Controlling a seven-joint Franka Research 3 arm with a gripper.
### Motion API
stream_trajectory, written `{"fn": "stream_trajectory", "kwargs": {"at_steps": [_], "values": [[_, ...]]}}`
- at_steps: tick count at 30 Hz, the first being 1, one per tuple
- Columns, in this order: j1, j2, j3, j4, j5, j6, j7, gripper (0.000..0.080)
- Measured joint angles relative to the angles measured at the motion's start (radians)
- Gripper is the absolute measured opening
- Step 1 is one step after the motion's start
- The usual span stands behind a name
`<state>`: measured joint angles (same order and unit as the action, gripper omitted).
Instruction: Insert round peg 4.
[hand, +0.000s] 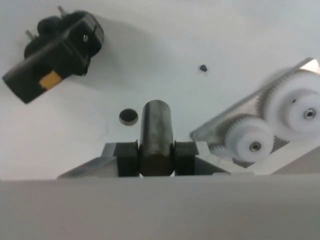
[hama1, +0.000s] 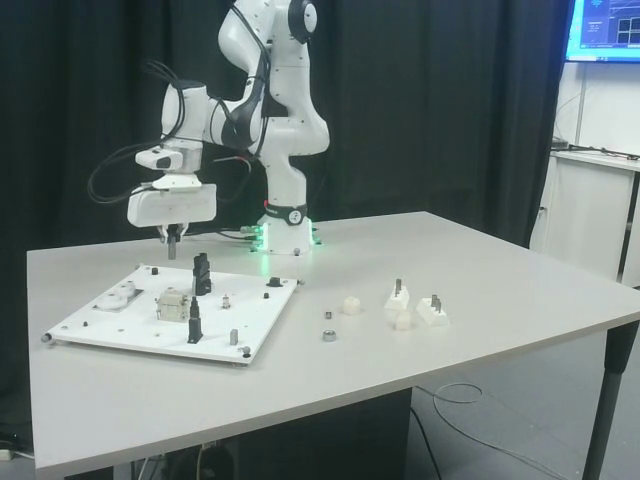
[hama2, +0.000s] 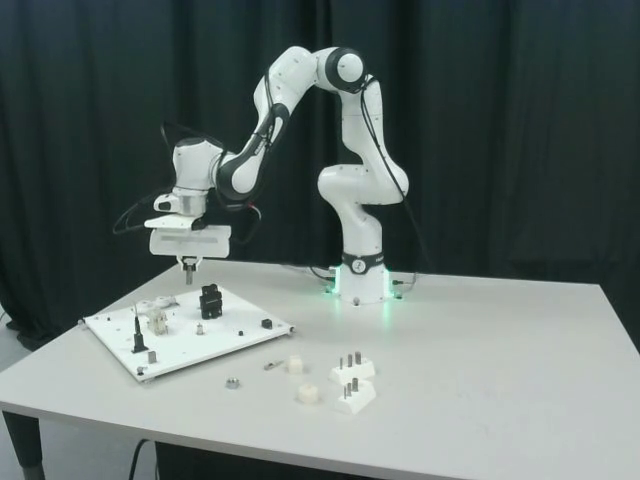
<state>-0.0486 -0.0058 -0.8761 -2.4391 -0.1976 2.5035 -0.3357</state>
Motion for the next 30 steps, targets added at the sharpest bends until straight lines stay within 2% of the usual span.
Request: {"fn": "stream_trajectory", "kwargs": {"at_steps": [10,20,30], "values": [[-0.011,0.002,-0.018,-0.025,-0.07,0.001,-0.047,0.0149],[-0.012,0.027,-0.044,-0.049,-0.072,0.01,-0.16,0.0149],[-0.011,0.073,-0.041,-0.087,-0.068,0.068,-0.224,0.0149]]}}
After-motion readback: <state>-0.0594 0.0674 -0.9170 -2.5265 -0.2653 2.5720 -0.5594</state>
